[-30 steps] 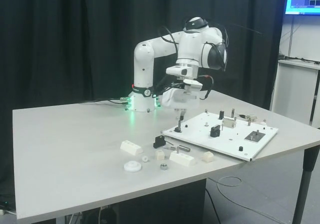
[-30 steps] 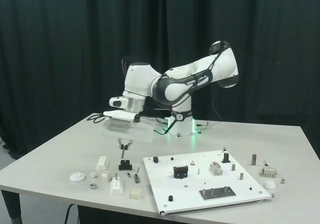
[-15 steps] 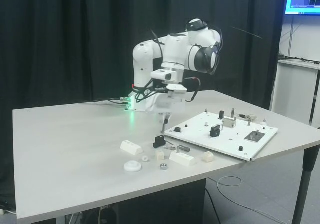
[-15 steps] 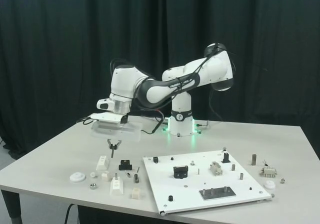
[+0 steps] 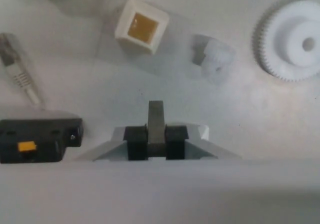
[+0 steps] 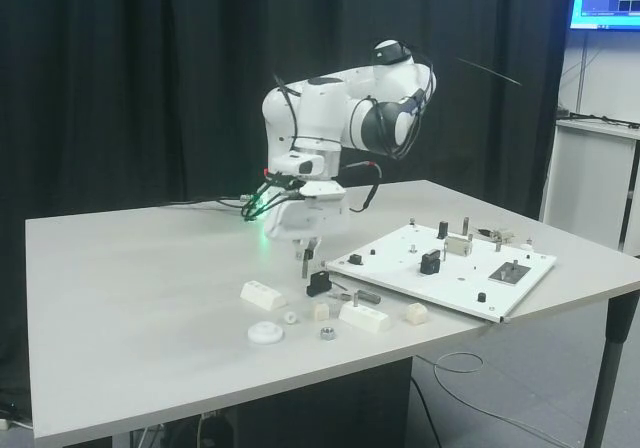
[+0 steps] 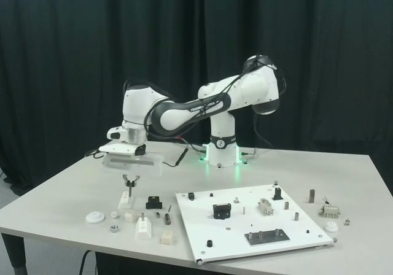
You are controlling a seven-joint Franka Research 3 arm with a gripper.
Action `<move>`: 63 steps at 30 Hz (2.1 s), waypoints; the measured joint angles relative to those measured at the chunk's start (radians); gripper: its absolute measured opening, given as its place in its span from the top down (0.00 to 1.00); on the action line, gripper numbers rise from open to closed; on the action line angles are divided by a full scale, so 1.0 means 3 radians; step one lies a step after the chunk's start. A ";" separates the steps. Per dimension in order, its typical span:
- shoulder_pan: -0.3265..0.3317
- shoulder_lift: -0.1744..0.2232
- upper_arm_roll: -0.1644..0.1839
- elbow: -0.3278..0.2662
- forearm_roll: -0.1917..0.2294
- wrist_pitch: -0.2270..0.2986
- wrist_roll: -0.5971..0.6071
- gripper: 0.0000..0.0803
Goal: Place square peg 2.
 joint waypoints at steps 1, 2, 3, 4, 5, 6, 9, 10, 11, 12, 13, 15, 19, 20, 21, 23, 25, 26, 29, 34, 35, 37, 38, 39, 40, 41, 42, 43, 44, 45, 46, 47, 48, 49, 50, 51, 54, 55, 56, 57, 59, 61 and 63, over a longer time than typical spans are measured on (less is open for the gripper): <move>-0.0026 0.0009 0.0009 0.0013 0.0014 -0.0013 -0.0002 0.91; -0.0054 0.0018 0.0021 0.0030 0.0026 -0.0027 -0.0002 0.91; -0.0082 0.0026 0.0034 0.0048 0.0038 -0.0040 -0.0002 0.91; -0.0111 0.0032 0.0050 0.0068 0.0046 -0.0051 -0.0002 0.91; -0.0138 0.0036 0.0066 0.0089 0.0052 -0.0059 -0.0002 0.91; -0.0166 0.0040 0.0083 0.0112 0.0056 -0.0066 -0.0002 0.91; -0.0243 0.0046 0.0131 0.0177 0.0057 -0.0095 -0.0002 0.91; -0.0268 0.0049 0.0144 0.0199 0.0057 -0.0113 -0.0002 0.91; -0.0292 0.0055 0.0157 0.0223 0.0057 -0.0132 -0.0002 0.91; -0.0309 0.0059 0.0165 0.0239 0.0057 -0.0143 -0.0001 0.91; -0.0334 0.0065 0.0178 0.0265 0.0057 -0.0162 0.0001 0.91; -0.0370 0.0073 0.0195 0.0301 0.0057 -0.0189 0.0007 0.91; -0.0426 0.0078 0.0227 0.0359 0.0054 -0.0226 0.0010 0.91; -0.0436 0.0079 0.0231 0.0370 0.0053 -0.0237 0.0010 0.91; -0.0446 0.0081 0.0234 0.0380 0.0053 -0.0247 0.0010 0.91; -0.0463 0.0086 0.0240 0.0400 0.0052 -0.0259 0.0010 0.91; -0.0480 0.0093 0.0248 0.0419 0.0050 -0.0261 0.0010 0.91; -0.0486 0.0096 0.0253 0.0426 0.0049 -0.0261 0.0010 0.91; -0.0501 0.0101 0.0267 0.0440 0.0047 -0.0262 0.0010 0.91; -0.0523 0.0101 0.0294 0.0460 0.0039 -0.0261 0.0010 0.91; -0.0527 0.0102 0.0300 0.0463 0.0038 -0.0261 0.0010 0.91; -0.0533 0.0102 0.0307 0.0468 0.0038 -0.0261 0.0010 0.91; -0.0536 0.0102 0.0310 0.0470 0.0038 -0.0261 0.0010 0.91; -0.0538 0.0103 0.0313 0.0472 0.0038 -0.0261 0.0010 0.91; -0.0541 0.0103 0.0316 0.0475 0.0038 -0.0261 0.0010 0.91; -0.0543 0.0103 0.0318 0.0476 0.0038 -0.0261 0.0010 0.91; -0.0546 0.0103 0.0321 0.0478 0.0038 -0.0261 0.0010 0.91; -0.0548 0.0103 0.0324 0.0480 0.0038 -0.0261 0.0010 0.91; -0.0551 0.0103 0.0327 0.0482 0.0038 -0.0261 0.0010 0.91; -0.0553 0.0103 0.0331 0.0484 0.0038 -0.0261 0.0010 0.91; -0.0555 0.0103 0.0334 0.0486 0.0038 -0.0261 0.0010 0.91; -0.0558 0.0103 0.0338 0.0489 0.0038 -0.0261 0.0010 0.91; -0.0559 0.0103 0.0340 0.0490 0.0038 -0.0261 0.0010 0.91; -0.0561 0.0103 0.0342 0.0492 0.0038 -0.0261 0.0010 0.91; -0.0563 0.0103 0.0344 0.0493 0.0038 -0.0261 0.0010 0.84; -0.0564 0.0103 0.0344 0.0494 0.0038 -0.0261 0.0010 0.84; -0.0565 0.0103 0.0345 0.0494 0.0038 -0.0261 0.0010 0.84; -0.0566 0.0103 0.0345 0.0495 0.0038 -0.0261 0.0010 0.84; -0.0566 0.0103 0.0345 0.0495 0.0038 -0.0261 0.0010 0.43; -0.0567 0.0103 0.0345 0.0495 0.0038 -0.0260 0.0010 0.43; -0.0568 0.0103 0.0345 0.0496 0.0038 -0.0259 0.0010 0.43; -0.0569 0.0103 0.0344 0.0497 0.0038 -0.0258 0.0010 0.43; -0.0569 0.0103 0.0342 0.0497 0.0038 -0.0258 0.0010 0.43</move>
